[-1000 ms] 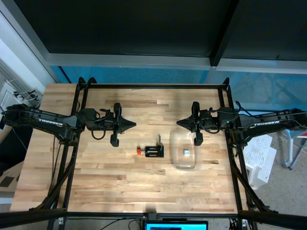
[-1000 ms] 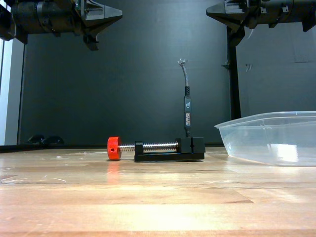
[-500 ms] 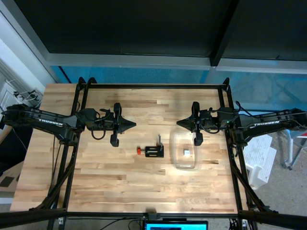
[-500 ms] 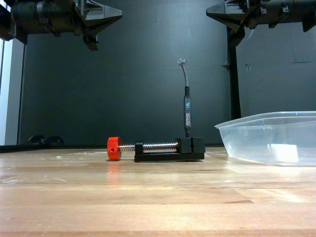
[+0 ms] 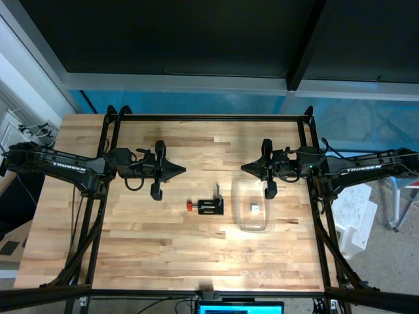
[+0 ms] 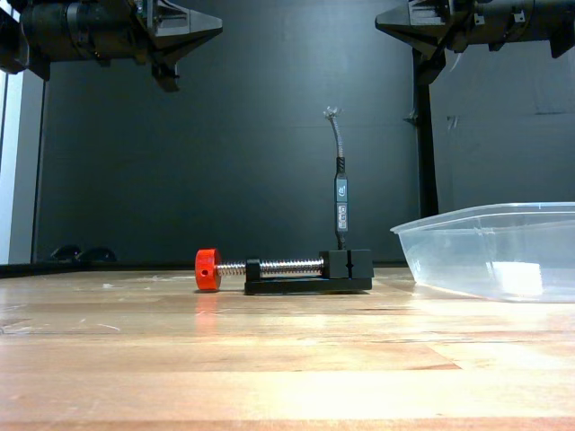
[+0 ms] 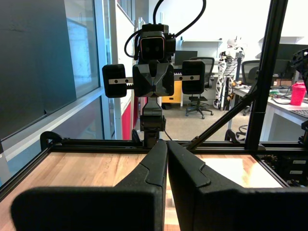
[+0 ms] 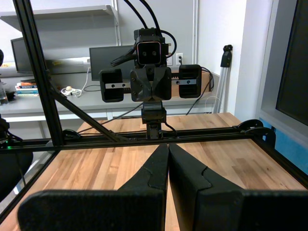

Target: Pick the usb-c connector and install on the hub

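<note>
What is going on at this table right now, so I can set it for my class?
Nothing is being handled. The left hand and the right hand hang high above the table, facing each other, both shut on nothing. The black connector stands upright on the vise, its cable rising free, with nothing holding it. The clear tray to the right holds a white block.

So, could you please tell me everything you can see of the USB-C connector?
The USB-C connector is a slim black body with a pale mark, standing upright on the black tab that the vise holds. Its grey braided cable rises from its top, bending slightly. Nothing holds it: the left claw and right claw, both shut, hang high above to either side.
</note>
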